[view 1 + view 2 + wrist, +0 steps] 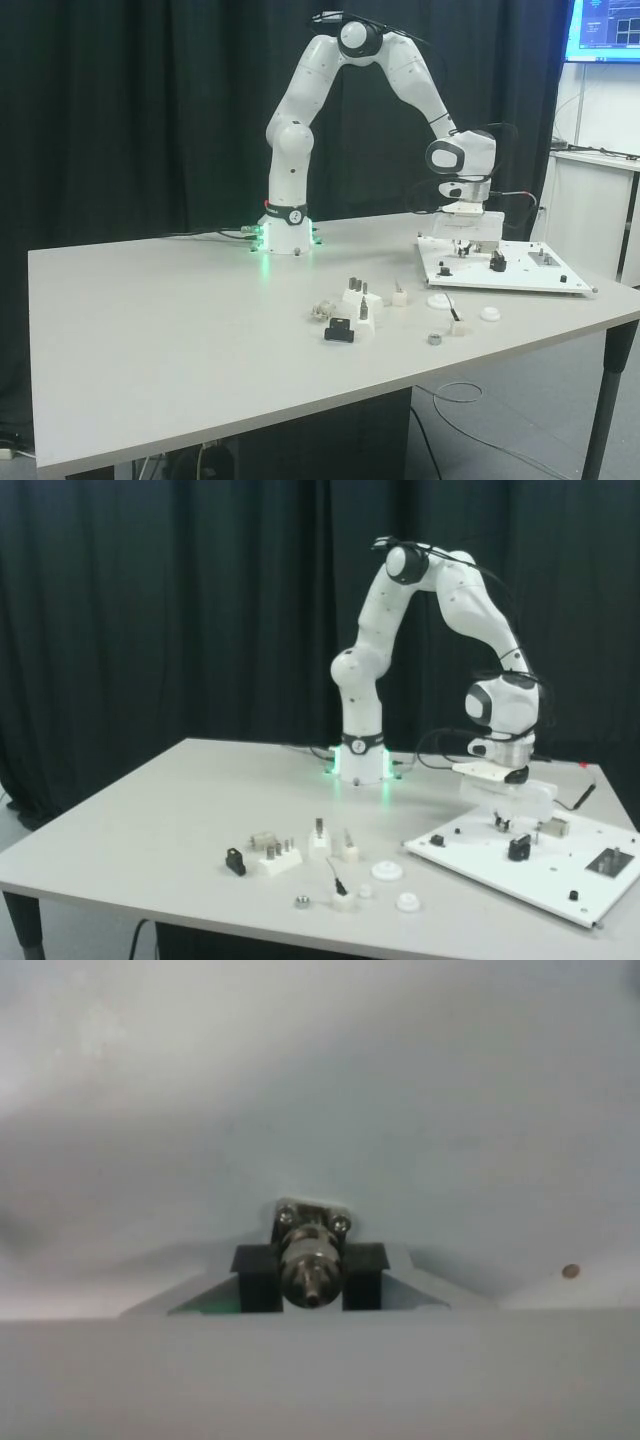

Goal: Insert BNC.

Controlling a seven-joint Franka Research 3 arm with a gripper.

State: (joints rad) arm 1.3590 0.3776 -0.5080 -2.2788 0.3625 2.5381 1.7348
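A metal BNC connector sits between my two black fingers, and my gripper is shut on it. Just behind it a small flange with two screws shows against the white board. In the room views the gripper hangs low over the near-arm edge of the white board; the connector itself is too small to make out there.
The board carries black fixtures and a grey plate. Loose on the grey table lie white holders with pins, a black piece, and white discs. The arm's base glows green.
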